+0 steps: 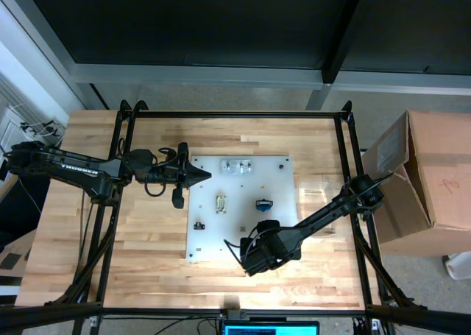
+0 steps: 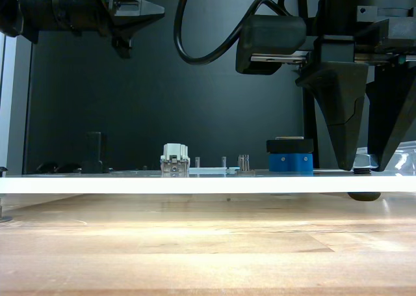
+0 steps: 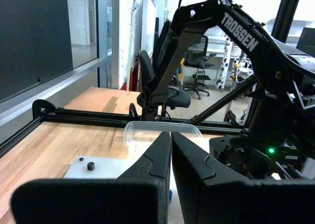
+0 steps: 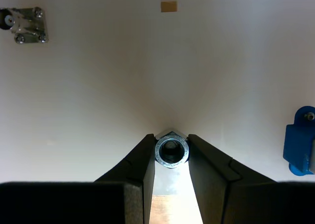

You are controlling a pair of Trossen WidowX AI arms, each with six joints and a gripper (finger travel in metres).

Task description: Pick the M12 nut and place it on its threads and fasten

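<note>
Right jaws (image 4: 171,141) point straight down at the near right edge of the flat white plastic task board (image 1: 221,232) and are closed onto the small silver hex nut (image 4: 171,151), one finger against each opposite side. The nut lies flat with its bore axis vertical, facing up along the jaws, so any fastening turn would be about that vertical axis. In the low view the nut sits low, just above board level, between the fingertips. No ribs of the black stud show beneath it. It looks to be on its stud, but how far down cannot be told. The right arm is the one on the part. Left jaws (image 1: 202,175) are pressed together holding nothing, pointing inward, raised high over the board's far left side, well apart from the nut. Clear plastic tray (image 1: 318,189) lies on the wooden bench (image 1: 147,239) just beside the board's right edge. The nut is not in it, and its contents cannot be made out.
</note>
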